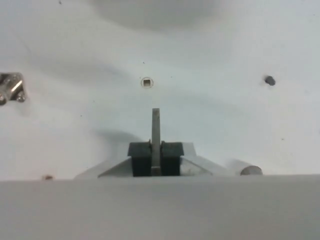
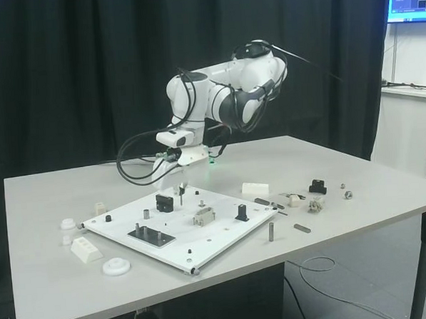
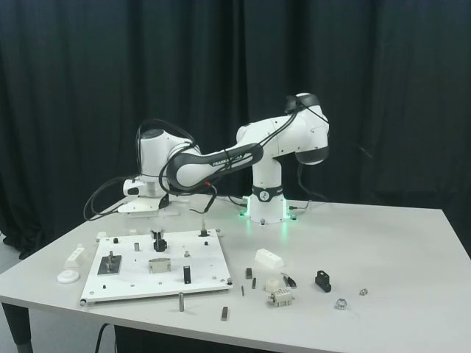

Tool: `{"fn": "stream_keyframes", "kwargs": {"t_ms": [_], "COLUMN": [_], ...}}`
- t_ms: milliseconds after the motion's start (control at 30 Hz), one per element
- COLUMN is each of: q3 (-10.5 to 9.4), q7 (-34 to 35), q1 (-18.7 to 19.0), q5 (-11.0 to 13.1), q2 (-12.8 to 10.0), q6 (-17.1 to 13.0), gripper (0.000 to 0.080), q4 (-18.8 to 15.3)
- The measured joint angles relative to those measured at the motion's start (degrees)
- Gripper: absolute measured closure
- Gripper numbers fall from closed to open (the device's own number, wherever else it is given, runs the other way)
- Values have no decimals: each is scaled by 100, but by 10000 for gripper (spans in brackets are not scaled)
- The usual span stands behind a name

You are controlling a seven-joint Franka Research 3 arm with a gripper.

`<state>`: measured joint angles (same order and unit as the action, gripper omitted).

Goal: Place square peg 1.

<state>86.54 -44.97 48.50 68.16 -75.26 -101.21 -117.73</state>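
Note:
In the wrist view my gripper (image 1: 155, 157) is shut on square peg 1 (image 1: 155, 135), a thin grey bar that sticks out past the black finger pads (image 1: 140, 156). The peg hangs above the white board (image 1: 225, 115), its tip short of a small square hole (image 1: 146, 82). The first room view has the gripper (image 2: 179, 192) low over the back part of the board (image 2: 203, 247), with the peg tip (image 2: 180, 200) just above the surface, beside a black block (image 2: 164, 203). From the second room view the gripper (image 3: 152, 219) is over the board's far left part.
The board carries a grey plate (image 2: 151, 235), a metal connector (image 2: 204, 216) and a black bracket (image 2: 241, 213). White parts (image 2: 85, 248) lie left of the board; a white block (image 2: 255, 189), loose pins (image 2: 272, 232) and a black part (image 2: 316, 186) lie to its right.

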Motion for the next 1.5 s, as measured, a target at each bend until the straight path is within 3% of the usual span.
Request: {"fn": "stream_keyframes", "kwargs": {"t_ms": [1200,1500], "q3": [-14,-10], "q7": [0,183], "q1": [-68,10], "q5": [20,74], "q2": [3,13], "q6": [-52,242], "gripper": [767,767], "q4": [185,251]}}
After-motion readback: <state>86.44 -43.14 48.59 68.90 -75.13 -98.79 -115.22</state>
